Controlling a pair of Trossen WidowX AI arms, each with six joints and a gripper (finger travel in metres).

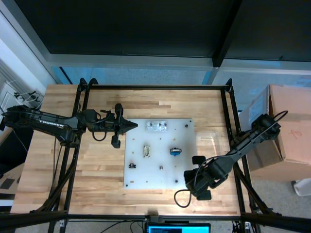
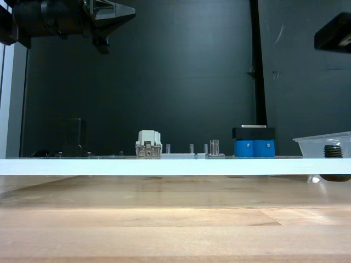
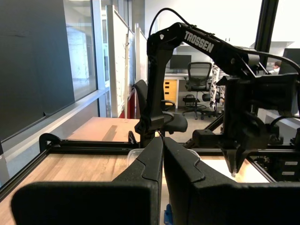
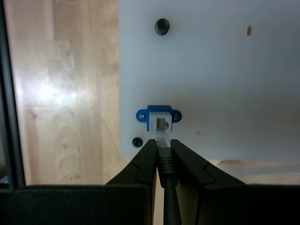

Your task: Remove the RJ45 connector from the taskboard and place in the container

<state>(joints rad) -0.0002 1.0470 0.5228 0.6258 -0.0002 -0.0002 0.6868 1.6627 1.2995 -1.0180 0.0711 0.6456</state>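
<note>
My right gripper [image 4: 162,146] is shut on the clear RJ45 connector [image 4: 162,137], whose black cable [image 4: 169,201] runs back between the fingers. The plug hangs high over the white taskboard [image 1: 160,174], clear of the blue RJ45 socket [image 1: 174,151], which shows below it [image 4: 159,115]. That gripper [image 1: 197,161] hovers over the board's near right part and appears high up in the low view [image 2: 334,33]. Over the board's left edge my left gripper [image 1: 132,126] is raised, its fingers [image 3: 157,159] pressed together with nothing between them. The clear container [image 1: 211,138] stands right of the board.
The board carries a white connector block [image 2: 148,144], a metal post [image 2: 214,148] and a silver part [image 1: 157,126] at the back. A black frame [image 1: 228,111] rims the wooden table. A cardboard box [image 1: 286,131] stands at the far right. The cable loop [image 1: 181,198] hangs near the front edge.
</note>
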